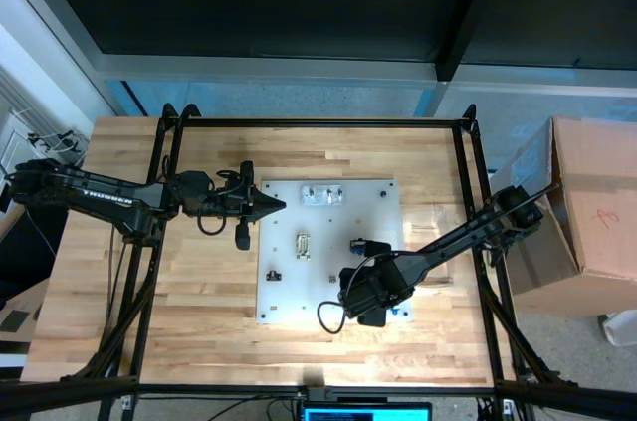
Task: Unfasten the M12 nut and place it in the container
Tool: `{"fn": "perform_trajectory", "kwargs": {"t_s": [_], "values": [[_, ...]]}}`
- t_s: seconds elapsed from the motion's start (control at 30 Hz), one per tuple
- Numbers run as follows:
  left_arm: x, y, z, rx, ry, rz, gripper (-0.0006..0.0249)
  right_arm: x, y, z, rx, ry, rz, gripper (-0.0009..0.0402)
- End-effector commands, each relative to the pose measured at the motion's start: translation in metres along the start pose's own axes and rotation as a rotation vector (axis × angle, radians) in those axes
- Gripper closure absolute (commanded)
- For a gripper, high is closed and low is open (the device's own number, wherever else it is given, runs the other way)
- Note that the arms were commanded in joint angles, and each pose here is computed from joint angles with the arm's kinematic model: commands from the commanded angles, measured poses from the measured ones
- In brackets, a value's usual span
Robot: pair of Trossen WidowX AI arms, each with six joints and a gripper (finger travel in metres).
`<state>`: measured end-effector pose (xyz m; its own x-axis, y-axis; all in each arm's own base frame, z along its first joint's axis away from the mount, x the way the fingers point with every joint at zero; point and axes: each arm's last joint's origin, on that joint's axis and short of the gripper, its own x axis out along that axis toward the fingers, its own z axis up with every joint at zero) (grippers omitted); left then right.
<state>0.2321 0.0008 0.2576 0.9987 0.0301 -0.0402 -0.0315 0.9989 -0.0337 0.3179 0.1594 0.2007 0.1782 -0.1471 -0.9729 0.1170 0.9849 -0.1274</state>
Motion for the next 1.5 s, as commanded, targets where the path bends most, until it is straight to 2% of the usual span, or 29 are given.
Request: {"fn": "perform_trajectory", "kwargs": {"t_s": [0.03,0.13,0.23,0.3,0.67,0.87,0.9,0.93,1.0,1.03,1.07,1.17,1.27,1.5], "values": [[0.000,0.000,0.000,0.000,0.000,0.000,0.0243,-0.004,0.001,-0.001,0.001,0.018,0.053,0.0393],[0.000,0.000,0.000,0.000,-0.004,0.000,0.0243,-0.005,0.004,-0.002,-0.007,0.071,0.155,0.0393],[0.000,0.000,0.000,0.000,0.000,0.000,0.0243,-0.007,0.009,-0.001,-0.019,0.113,0.282,0.0393],[0.000,0.000,0.000,0.000,-0.001,0.000,0.0243,-0.007,0.012,0.000,-0.020,0.111,0.333,0.0393],[0.000,0.000,0.000,0.000,0.000,0.000,0.0243,0.013,0.019,0.002,-0.037,0.086,0.347,0.0393],[0.000,0.000,0.000,0.000,0.000,0.000,0.0243,0.018,0.017,-0.002,-0.037,0.102,0.331,0.0393],[0.000,0.000,0.000,0.000,0.000,0.000,0.0243,0.018,0.016,-0.002,-0.036,0.097,0.307,0.0393],[0.000,0.000,0.000,0.000,-0.001,0.000,0.0243,0.018,0.014,-0.003,-0.027,0.083,0.250,0.0393],[0.000,0.000,0.000,0.000,-0.001,0.000,0.0243,0.015,0.006,-0.005,0.038,0.055,0.096,0.0393],[0.000,0.000,0.000,0.000,0.000,0.000,0.0243,0.012,0.003,-0.007,0.049,0.048,0.048,0.0393],[0.000,0.000,0.000,0.000,0.000,0.000,0.0243,0.008,0.001,-0.007,0.043,0.049,0.025,0.0393],[0.000,0.000,0.000,0.000,0.000,0.000,0.0243,0.000,-0.001,-0.007,0.040,0.042,0.033,0.0393],[0.000,0.000,0.000,0.000,0.000,0.000,0.0243,-0.005,-0.001,-0.007,0.042,0.057,0.082,0.0393],[0.000,0.000,0.000,0.000,0.000,0.000,0.0243,-0.010,0.009,-0.005,-0.004,0.137,0.338,0.0393]]}}
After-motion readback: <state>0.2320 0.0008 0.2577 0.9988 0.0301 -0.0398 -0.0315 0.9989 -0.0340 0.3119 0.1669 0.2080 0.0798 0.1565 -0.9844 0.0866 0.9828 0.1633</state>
